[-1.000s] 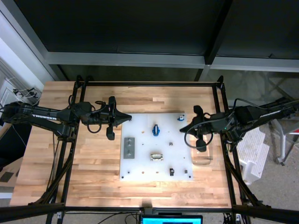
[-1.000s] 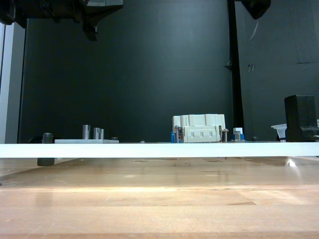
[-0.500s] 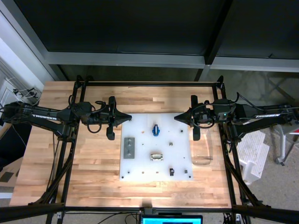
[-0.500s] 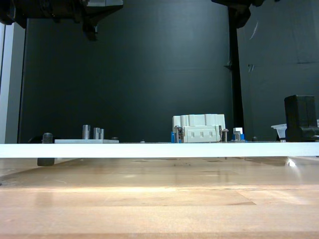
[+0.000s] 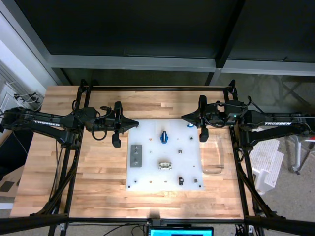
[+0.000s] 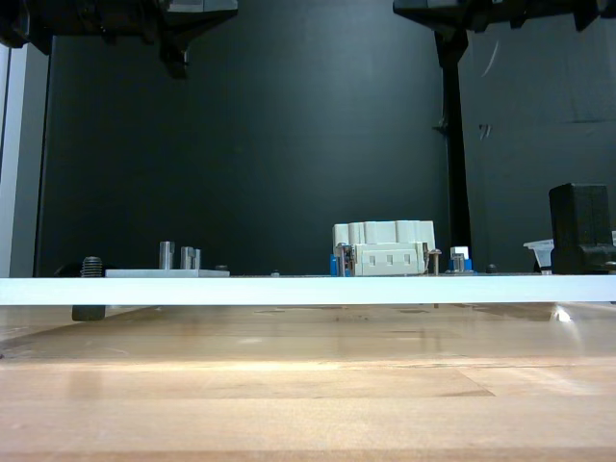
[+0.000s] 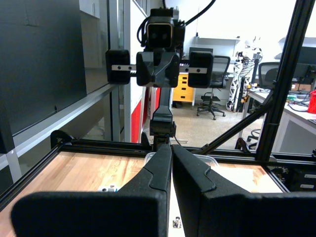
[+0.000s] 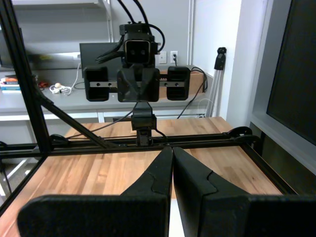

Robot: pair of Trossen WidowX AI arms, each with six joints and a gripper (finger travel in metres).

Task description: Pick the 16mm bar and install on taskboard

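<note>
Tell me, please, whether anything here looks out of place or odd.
Nothing stands out. The left gripper hangs over the left edge of the taskboard, the right gripper over its far right part, both with jaws shut and empty. I cannot pick out the 16mm bar.

16mm bar: too small to pick out from above on the taskboard (image 5: 147,177); cannot tell where it lies.
Left gripper (image 5: 134,124): at the board's left edge; the low view cuts it off at the top.
Right gripper (image 5: 185,118): at the board's far right; likewise cut off.
Clear bin (image 5: 212,169): contents unclear.
</note>
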